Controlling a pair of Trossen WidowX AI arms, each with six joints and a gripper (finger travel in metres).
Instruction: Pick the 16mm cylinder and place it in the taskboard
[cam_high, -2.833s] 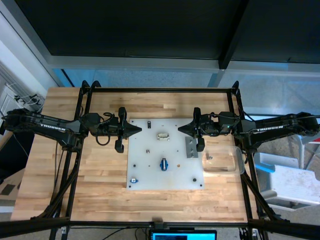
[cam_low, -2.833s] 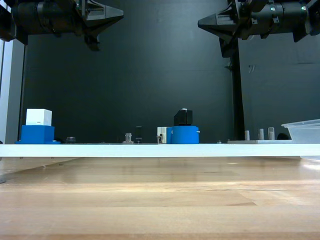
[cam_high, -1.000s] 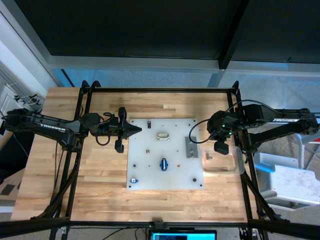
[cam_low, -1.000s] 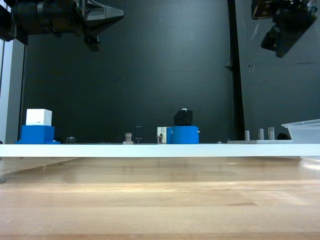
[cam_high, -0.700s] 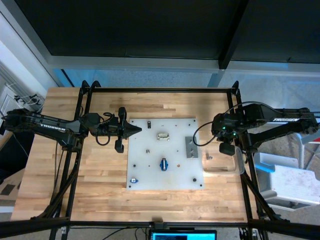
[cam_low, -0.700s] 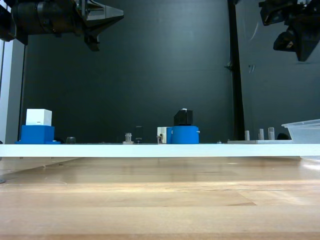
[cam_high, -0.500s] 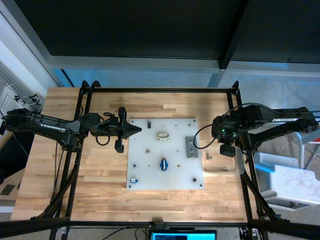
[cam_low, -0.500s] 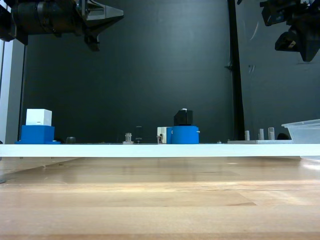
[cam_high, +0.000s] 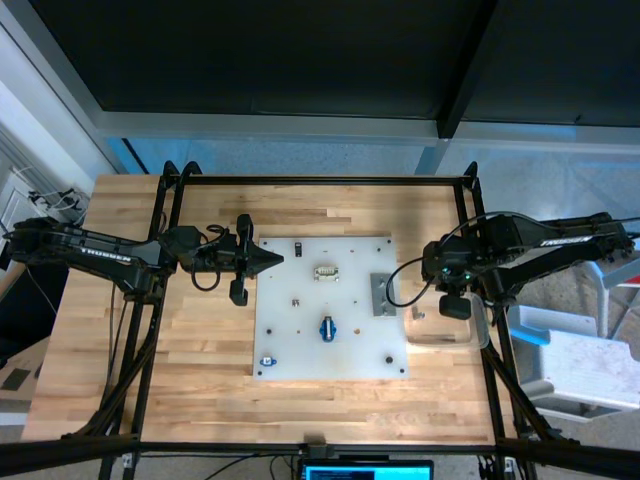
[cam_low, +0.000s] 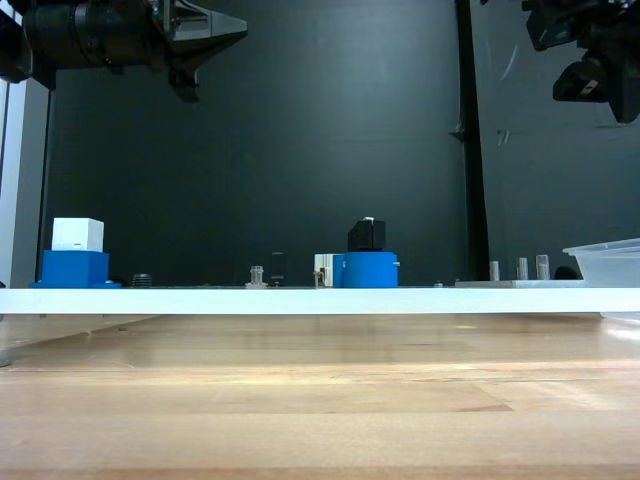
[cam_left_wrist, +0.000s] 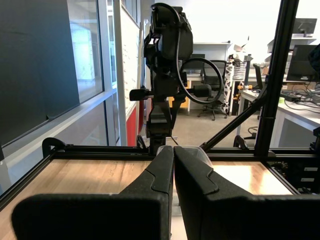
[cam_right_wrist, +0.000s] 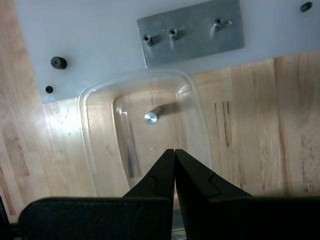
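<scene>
The 16mm cylinder (cam_right_wrist: 151, 117) is a short grey peg lying on its side inside a clear plastic tray (cam_right_wrist: 95, 145); from above the cylinder (cam_high: 419, 316) is a small speck near the tray's left wall. My right gripper (cam_right_wrist: 175, 151) hangs above that tray, pointing down, fingers shut and empty, apart from the peg. In the high view the right gripper (cam_high: 455, 298) sits over the tray's far edge. The white taskboard (cam_high: 290, 340) lies mid-table. My left gripper (cam_high: 276, 258) hovers shut at the board's far left edge; its fingers (cam_left_wrist: 165, 165) hold nothing.
A grey metal block (cam_right_wrist: 190, 32) with small pegs sits on the taskboard's right edge, next to the clear tray (cam_high: 447, 335). A blue fitting (cam_high: 327, 328) stands mid-board, and a blue block with a white cube (cam_low: 75, 255) stands at its near left corner. A black frame (cam_high: 320, 181) rims the table.
My right arm has swung from over the board's right edge out to the tray and tipped its gripper downward. The left arm has stayed put.
</scene>
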